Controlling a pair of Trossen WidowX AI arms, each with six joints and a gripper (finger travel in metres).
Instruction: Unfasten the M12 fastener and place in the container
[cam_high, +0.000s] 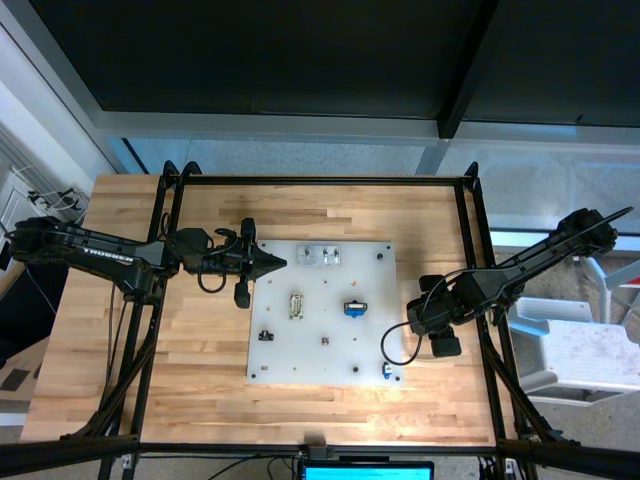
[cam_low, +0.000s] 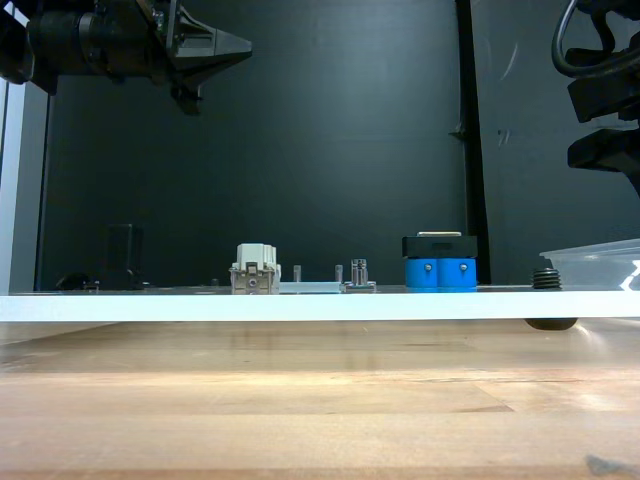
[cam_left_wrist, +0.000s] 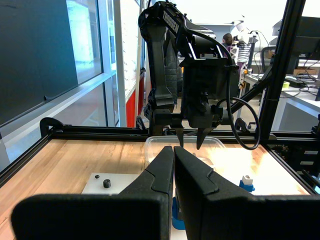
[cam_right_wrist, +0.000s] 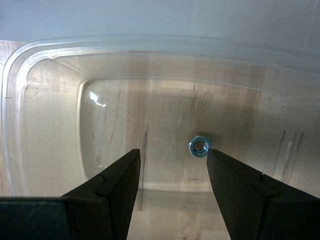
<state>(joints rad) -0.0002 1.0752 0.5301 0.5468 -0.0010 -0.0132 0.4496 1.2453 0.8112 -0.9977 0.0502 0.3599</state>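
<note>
**Left gripper**: parked above the left edge of the board, fingers together, empty.

**Stud**: ribs bare.

**Right gripper**: above the container, fingers spread wide, holding nothing. The M12 fastener lies flat on the container floor between them.

**Handling:** small, rigid and light, and probably slippery on plastic. It is best gripped across opposite flats.

Small silver nut lies flat inside clear tray.
</note>
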